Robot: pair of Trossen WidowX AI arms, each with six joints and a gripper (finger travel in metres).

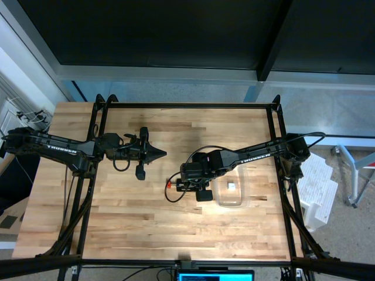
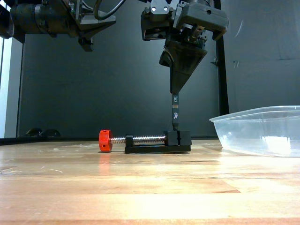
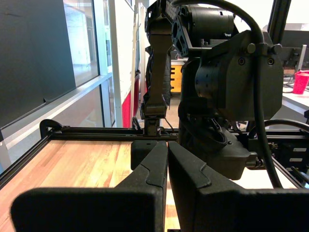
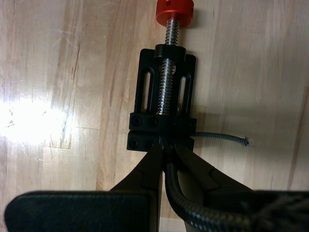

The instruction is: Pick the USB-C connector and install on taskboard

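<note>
The taskboard (image 2: pixel 157 143) is a small black block with a threaded screw and a red-orange knob (image 2: pixel 105 140), lying on the wooden table. My right gripper (image 2: pixel 176 90) points straight down over its right end, shut on the USB-C connector (image 2: pixel 175 110). That dark thin piece hangs upright, its lower end touching the block's top. In the right wrist view the fingers (image 4: pixel 193 166) pinch a braided cable (image 4: pixel 170 186) right at the edge of the taskboard (image 4: pixel 161 116). My left gripper (image 1: pixel 161 154) hovers high at the left, shut and holding nothing, its fingers (image 3: pixel 149 169) pressed together.
A clear plastic tray (image 1: pixel 241 202) stands just right of the taskboard and holds a small white block (image 1: pixel 232 185). The tray (image 2: pixel 262 131) sits close to the right arm. A black metal frame (image 1: pixel 187 106) runs around the table.
</note>
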